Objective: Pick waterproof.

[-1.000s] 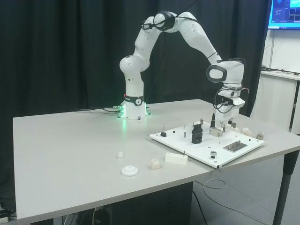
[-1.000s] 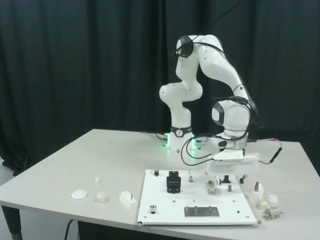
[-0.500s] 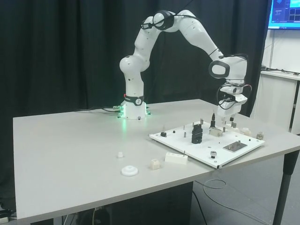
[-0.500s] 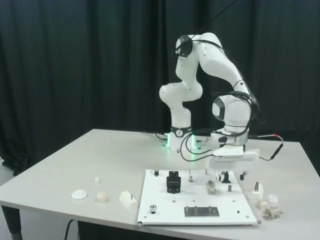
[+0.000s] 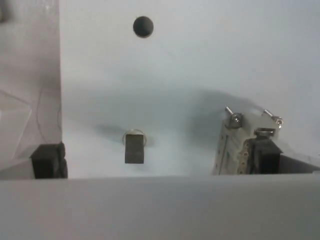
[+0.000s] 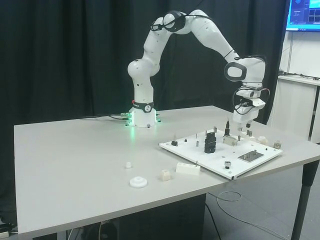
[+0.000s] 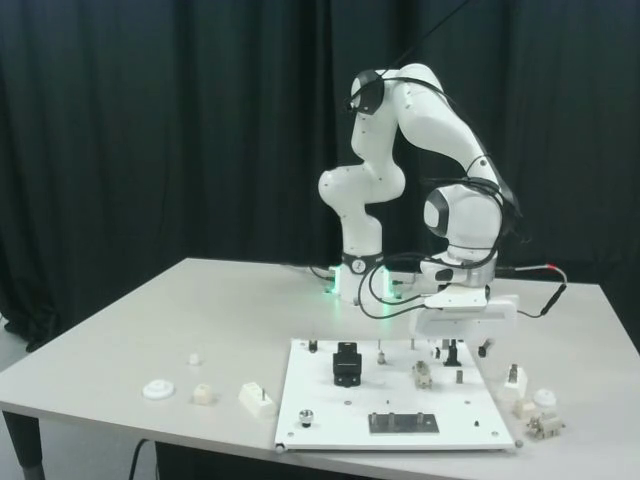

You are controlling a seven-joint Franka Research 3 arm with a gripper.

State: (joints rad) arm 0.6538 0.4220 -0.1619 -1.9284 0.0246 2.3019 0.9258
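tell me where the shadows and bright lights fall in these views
Wrist view: a broad soft shadow lies across the white board near the small black block. First room view: green light glows at the arm's base, and a lit screen shines in the corner. Second room view: the black curtain stays dark, and the same green glow marks the base.

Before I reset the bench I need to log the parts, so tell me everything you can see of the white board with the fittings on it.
The white board is a flat square plate lying on the grey table near its front edge, in front of the arm's base. It looks rigid and smooth. Standing on it are a black block, several small upright pegs, a round knob near one corner and a grey metal bar. The gripper hangs above its far side, not touching it. Loose white parts lie on the table beside it.
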